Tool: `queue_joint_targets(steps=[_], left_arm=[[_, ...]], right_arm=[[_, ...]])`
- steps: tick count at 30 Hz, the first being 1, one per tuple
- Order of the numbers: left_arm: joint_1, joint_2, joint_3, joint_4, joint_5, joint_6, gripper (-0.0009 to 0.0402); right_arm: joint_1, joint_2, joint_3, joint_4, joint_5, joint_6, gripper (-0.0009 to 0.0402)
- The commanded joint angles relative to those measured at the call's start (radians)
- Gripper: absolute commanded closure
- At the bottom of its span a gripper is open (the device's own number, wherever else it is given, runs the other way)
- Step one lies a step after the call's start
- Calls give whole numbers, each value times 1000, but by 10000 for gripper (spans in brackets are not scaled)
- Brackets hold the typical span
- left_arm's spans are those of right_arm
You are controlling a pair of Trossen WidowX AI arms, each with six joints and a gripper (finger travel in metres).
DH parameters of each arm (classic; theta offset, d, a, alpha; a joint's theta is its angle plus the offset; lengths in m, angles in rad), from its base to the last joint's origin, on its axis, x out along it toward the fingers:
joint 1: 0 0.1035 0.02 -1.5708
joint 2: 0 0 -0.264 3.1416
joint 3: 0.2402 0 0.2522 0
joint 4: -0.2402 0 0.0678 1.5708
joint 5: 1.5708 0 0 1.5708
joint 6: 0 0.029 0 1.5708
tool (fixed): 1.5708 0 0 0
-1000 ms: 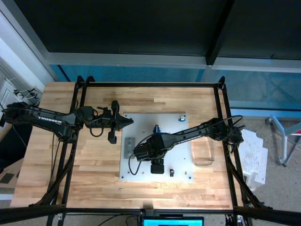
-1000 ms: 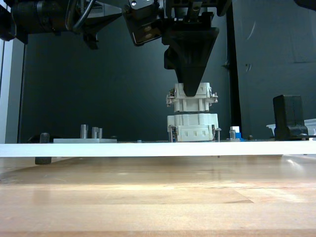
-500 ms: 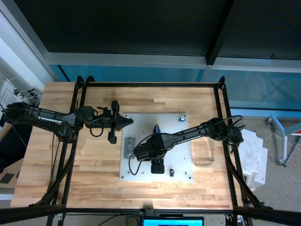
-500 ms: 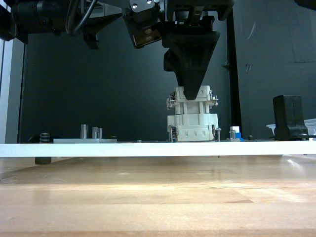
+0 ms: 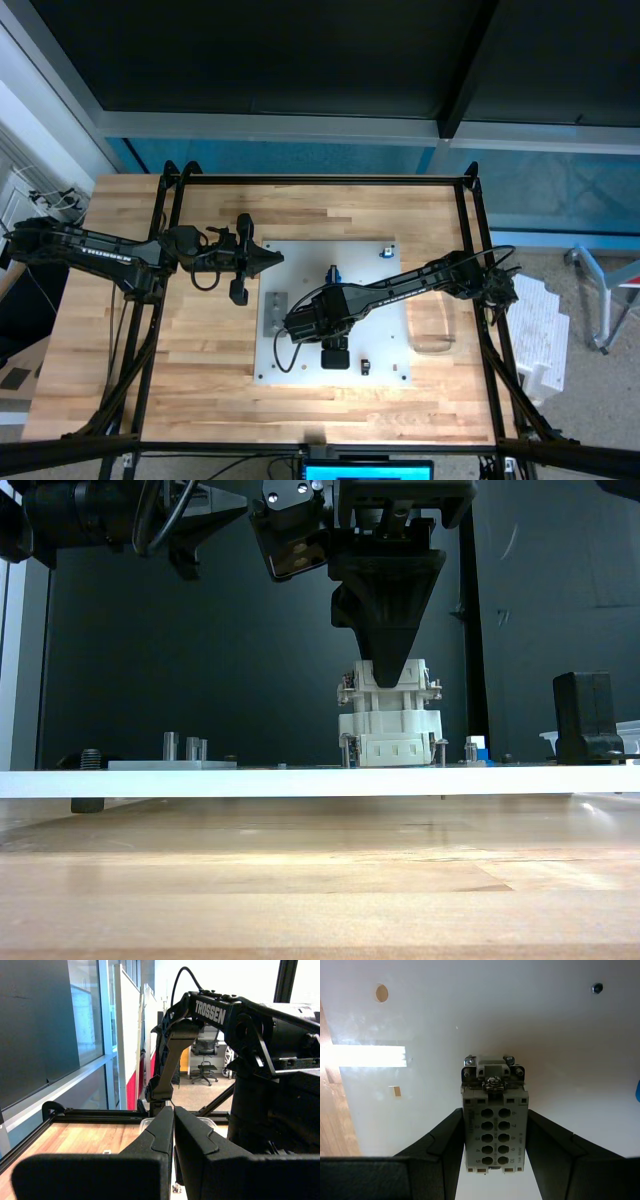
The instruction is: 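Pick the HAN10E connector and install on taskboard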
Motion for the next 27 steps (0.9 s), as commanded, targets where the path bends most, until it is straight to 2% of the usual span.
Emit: queue_joint_targets(steps=[1, 14, 27], left_arm=[[0, 0, 0, 0, 0, 0, 392], [0, 0, 0, 0, 0, 0, 392], [0, 0, 0, 0, 0, 0, 392]], right_arm=[[0, 0, -21, 19, 1, -2, 354], [4, 0, -89, 74, 0, -2, 354], [10, -17, -92, 73, 0, -2, 354]])
